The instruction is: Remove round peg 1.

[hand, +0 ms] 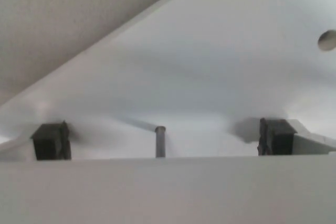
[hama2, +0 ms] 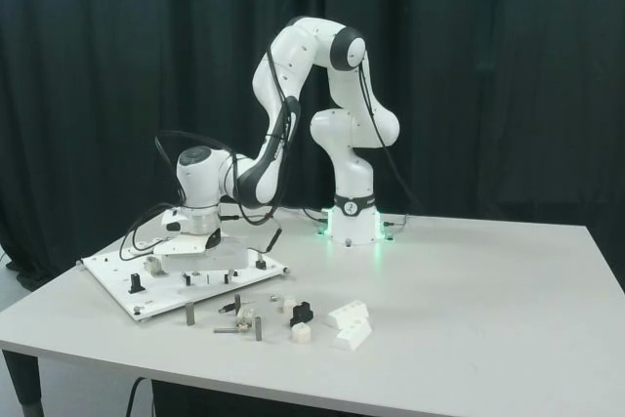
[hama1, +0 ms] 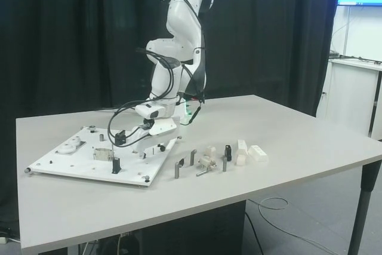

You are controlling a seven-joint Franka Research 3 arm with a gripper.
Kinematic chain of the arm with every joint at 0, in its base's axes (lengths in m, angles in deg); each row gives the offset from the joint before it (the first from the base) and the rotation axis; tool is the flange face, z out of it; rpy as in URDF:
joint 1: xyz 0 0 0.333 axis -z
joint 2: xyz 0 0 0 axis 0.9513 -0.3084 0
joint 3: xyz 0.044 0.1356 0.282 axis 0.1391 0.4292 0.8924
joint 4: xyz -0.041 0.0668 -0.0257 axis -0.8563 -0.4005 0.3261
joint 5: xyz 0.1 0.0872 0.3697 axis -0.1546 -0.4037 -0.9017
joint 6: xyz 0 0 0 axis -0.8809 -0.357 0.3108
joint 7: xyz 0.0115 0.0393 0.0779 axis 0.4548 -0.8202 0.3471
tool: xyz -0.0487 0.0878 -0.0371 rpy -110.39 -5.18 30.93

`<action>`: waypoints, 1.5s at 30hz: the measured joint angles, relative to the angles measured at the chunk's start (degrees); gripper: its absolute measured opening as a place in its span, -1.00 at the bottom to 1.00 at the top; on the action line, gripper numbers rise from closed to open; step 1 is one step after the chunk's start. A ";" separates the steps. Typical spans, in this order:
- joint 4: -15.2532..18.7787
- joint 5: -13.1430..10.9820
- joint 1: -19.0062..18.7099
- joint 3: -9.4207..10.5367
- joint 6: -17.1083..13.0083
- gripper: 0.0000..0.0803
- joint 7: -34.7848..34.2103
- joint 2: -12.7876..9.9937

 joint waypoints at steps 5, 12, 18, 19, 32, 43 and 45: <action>0.80 0.11 0.00 -0.18 -0.36 0.99 0.00 0.52; 1.50 0.11 -0.05 -0.22 -0.41 0.99 0.00 1.07; 2.12 0.10 -0.10 -0.22 -0.65 0.74 -0.01 1.66; 2.20 0.10 -0.10 -0.22 -0.71 0.74 -0.02 1.74; 2.42 0.09 -0.10 -0.22 -1.05 -0.49 -0.04 1.88; 2.95 0.09 -0.09 -0.47 -2.62 -0.87 -0.06 2.03; 3.02 0.09 -0.09 -0.48 -2.72 -0.87 -0.06 2.07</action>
